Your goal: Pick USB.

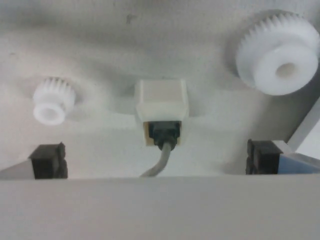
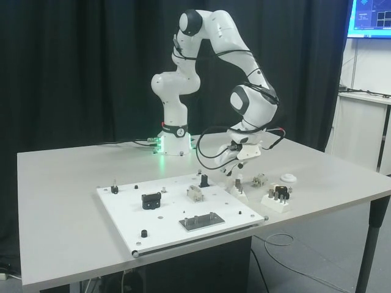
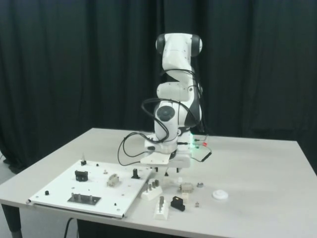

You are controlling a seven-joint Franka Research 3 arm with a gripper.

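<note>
In the wrist view a black USB plug sits in a white block holder, and its grey cable runs back toward the camera. My gripper is open, with one black finger on each side of the cable and well apart from it. Nothing is between the fingers but the cable below. In the first room view the gripper hangs a little above the table, near the holder. The second room view shows the gripper above the same holder.
A large white gear and a small white gear lie on either side of the holder. A white board with black and grey fixtures lies nearby. Small white stands with pegs sit beside it.
</note>
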